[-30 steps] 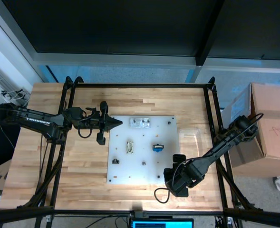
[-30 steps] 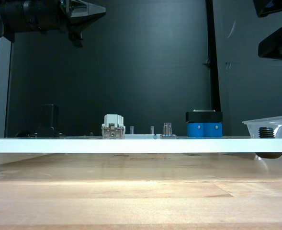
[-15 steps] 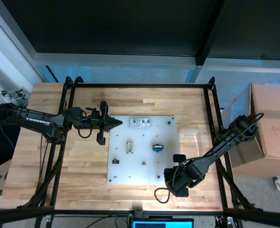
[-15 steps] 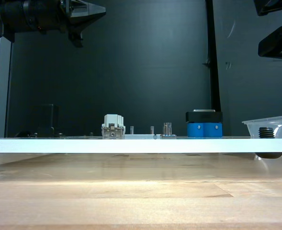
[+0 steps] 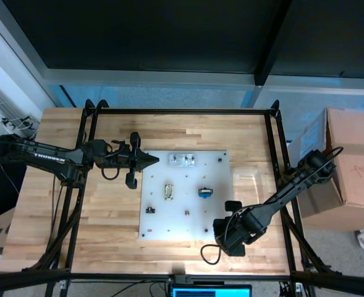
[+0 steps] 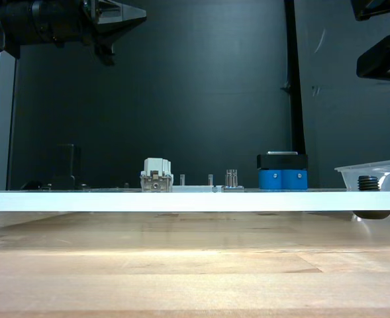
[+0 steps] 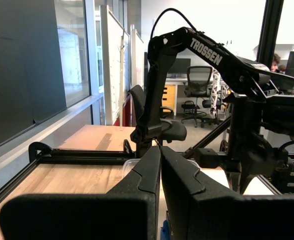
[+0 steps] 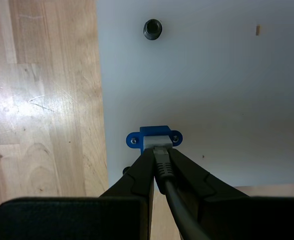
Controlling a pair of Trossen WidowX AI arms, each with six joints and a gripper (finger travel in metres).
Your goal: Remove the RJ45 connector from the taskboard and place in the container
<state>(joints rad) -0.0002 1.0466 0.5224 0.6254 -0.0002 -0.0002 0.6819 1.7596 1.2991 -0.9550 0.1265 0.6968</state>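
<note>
Steadiness matters: right gripper (image 8: 161,153), clenched on grey plastic RJ45 connector (image 8: 161,161) clear of blue socket (image 8: 175,138) beneath its jaws, should carry it level to clear plastic container (image 5: 251,176); left gripper (image 5: 153,160) hangs closed beside white board (image 5: 188,218).

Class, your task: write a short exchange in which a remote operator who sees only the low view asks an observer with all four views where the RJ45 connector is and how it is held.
Operator: My low view shows the left gripper high at far left and the blue socket on the taskboard, but no RJ45 connector. Where is it?
Observer: The right wrist view shows the RJ45 connector held in the right gripper, with its cable trailing back.
Operator: Where is that gripper?
Observer: In the high view it hangs over the taskboard's near right corner, clear of the blue socket and short of the container.
</note>
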